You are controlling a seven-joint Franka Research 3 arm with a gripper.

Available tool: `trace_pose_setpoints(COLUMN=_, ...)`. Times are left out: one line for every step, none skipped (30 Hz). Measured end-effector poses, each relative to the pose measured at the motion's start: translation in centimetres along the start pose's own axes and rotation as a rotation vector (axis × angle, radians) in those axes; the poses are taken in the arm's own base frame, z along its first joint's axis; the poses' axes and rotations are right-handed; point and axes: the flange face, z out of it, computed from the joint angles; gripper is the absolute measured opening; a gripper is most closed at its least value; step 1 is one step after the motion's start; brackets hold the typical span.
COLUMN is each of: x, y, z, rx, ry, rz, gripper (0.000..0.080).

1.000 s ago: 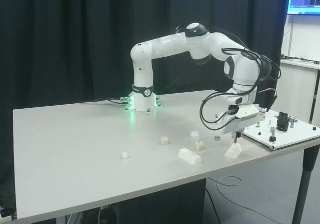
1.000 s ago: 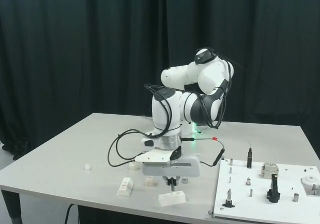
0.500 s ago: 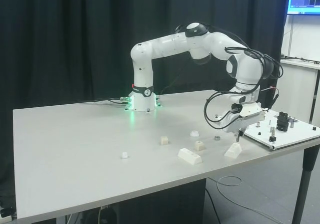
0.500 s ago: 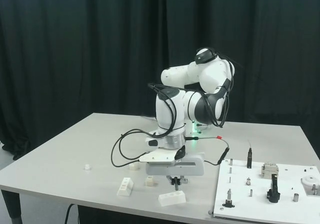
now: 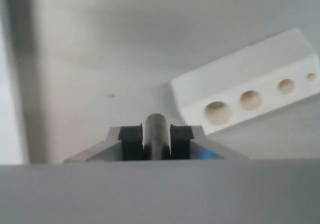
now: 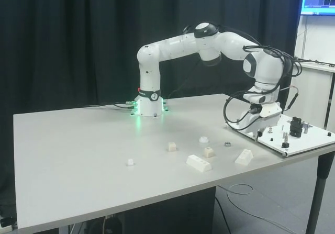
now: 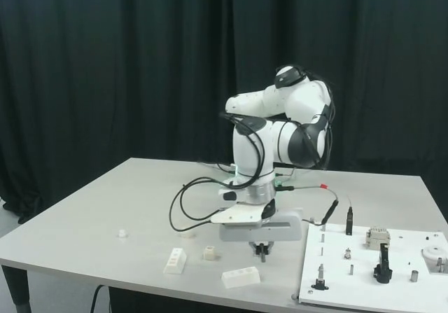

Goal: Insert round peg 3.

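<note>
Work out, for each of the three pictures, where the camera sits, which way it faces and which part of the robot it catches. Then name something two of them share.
Wrist view: on the arm's wrist, looking down past the gripper, which holds a peg.
First room view: off a table corner, showing the whole arm.
Second room view: across the table, facing the dark curtain, arm bent.
Shared: the white block with holes.

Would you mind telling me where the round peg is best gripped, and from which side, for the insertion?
Much as it is gripped now: the gripper is shut on the round peg near its upper end, from above, with the peg upright between the black pads. Its straight, round shaft suits flat pads on opposite sides, and the free lower end can enter a hole on the white board.
</note>
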Motion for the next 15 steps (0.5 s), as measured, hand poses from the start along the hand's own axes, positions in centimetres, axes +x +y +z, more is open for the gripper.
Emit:
trace_pose_setpoints(x=-0.2, y=-0.2, z=-0.1, rx=0.0, ry=-0.002, rz=-0.003, gripper=0.0113)
trace_pose_setpoints(x=-0.4, y=-0.4, z=-0.3, rx=-0.001, ry=-0.004, rz=-0.004, gripper=0.0113)
trace_pose_setpoints(x=-0.7, y=-0.7, z=-0.4, rx=-0.001, ry=-0.005, rz=-0.005, gripper=0.0113)
trace_pose_setpoints(x=-1.0, y=-1.0, z=-0.6, rx=0.0, ry=-0.007, rz=-0.007, gripper=0.0113)
trace_pose_setpoints(x=-1.3, y=-1.2, z=-0.7, rx=-0.001, ry=-0.009, rz=-0.008, gripper=0.0113)
trace_pose_setpoints(x=-1.6, y=-1.5, z=-0.9, rx=-0.001, ry=-0.011, rz=-0.01, gripper=0.0113)
trace_pose_setpoints(x=-1.9, y=-1.8, z=-1.0, rx=-0.001, ry=-0.012, rz=-0.013, gripper=0.0113)
trace_pose_setpoints(x=-2.1, y=-2.1, z=-1.2, rx=0.0, ry=-0.012, rz=-0.017, gripper=0.0113)
trace_pose_setpoints(x=-2.5, y=-2.4, z=-1.4, rx=0.001, ry=-0.012, rz=-0.024, gripper=0.0113)
trace_pose_setpoints(x=-2.8, y=-2.8, z=-1.5, rx=0.002, ry=-0.012, rz=-0.033, gripper=0.0113)
trace_pose_setpoints(x=-3.1, y=-3.1, z=-1.7, rx=0.003, ry=-0.013, rz=-0.041, gripper=0.0113)
trace_pose_setpoints(x=-3.4, y=-3.4, z=-1.9, rx=0.004, ry=-0.013, rz=-0.05, gripper=0.0113)
trace_pose_setpoints(x=-3.8, y=-3.8, z=-2.1, rx=0.006, ry=-0.013, rz=-0.059, gripper=0.0113)
trace_pose_setpoints(x=-4.1, y=-4.1, z=-2.3, rx=0.007, ry=-0.012, rz=-0.067, gripper=0.0113)
trace_pose_setpoints(x=-4.4, y=-4.4, z=-2.6, rx=0.009, ry=-0.012, rz=-0.076, gripper=0.0113)
